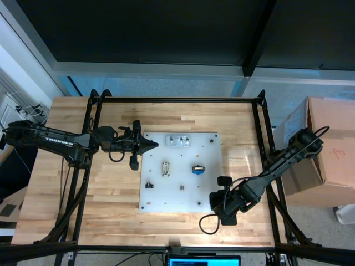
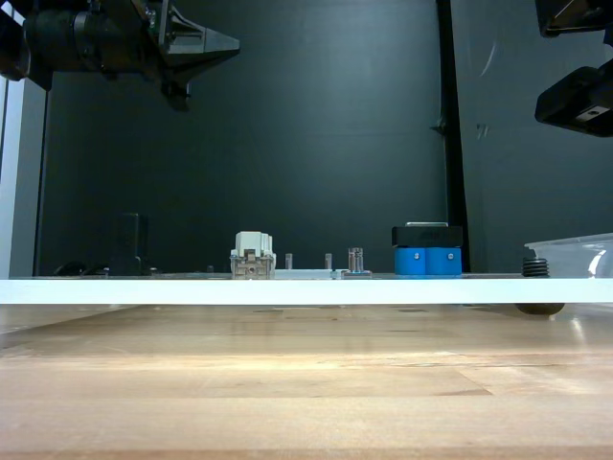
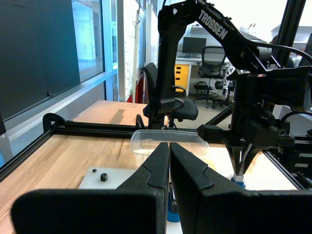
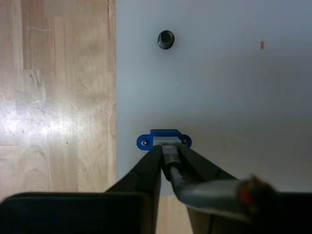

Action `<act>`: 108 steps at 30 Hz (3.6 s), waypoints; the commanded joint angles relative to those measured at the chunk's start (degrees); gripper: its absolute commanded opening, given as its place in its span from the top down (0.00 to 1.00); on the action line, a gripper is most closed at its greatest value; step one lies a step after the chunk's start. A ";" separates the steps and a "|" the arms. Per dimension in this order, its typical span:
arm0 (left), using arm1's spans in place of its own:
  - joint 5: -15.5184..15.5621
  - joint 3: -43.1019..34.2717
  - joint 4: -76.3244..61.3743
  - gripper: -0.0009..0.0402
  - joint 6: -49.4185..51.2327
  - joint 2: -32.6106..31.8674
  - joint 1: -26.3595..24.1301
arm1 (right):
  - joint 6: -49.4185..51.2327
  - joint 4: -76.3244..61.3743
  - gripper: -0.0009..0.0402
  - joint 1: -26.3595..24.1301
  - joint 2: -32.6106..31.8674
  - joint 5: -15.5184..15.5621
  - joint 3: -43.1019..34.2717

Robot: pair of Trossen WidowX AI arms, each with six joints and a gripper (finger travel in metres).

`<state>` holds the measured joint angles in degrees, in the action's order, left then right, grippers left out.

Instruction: Remove the RJ45 connector from the taskboard and place in the container

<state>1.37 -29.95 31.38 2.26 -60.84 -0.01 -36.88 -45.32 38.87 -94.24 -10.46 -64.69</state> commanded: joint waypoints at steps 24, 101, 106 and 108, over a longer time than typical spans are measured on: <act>0.00 0.00 0.02 0.98 -0.02 -0.02 0.02 | 0.09 -3.34 0.98 -0.35 3.52 -0.57 -1.90; 0.00 0.00 0.02 0.98 -0.02 -0.02 0.02 | 10.23 -1.55 0.32 -14.71 13.00 1.27 8.37; 0.00 0.00 0.02 0.98 -0.02 -0.02 0.00 | 9.97 -0.63 0.32 -14.62 9.22 2.89 7.98; 0.00 0.00 0.02 0.98 0.00 -0.02 0.02 | 9.05 -0.42 0.32 -14.58 8.04 2.99 7.98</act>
<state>1.39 -29.95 31.38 2.26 -60.84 -0.01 -27.18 -45.80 24.25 -85.45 -7.62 -56.69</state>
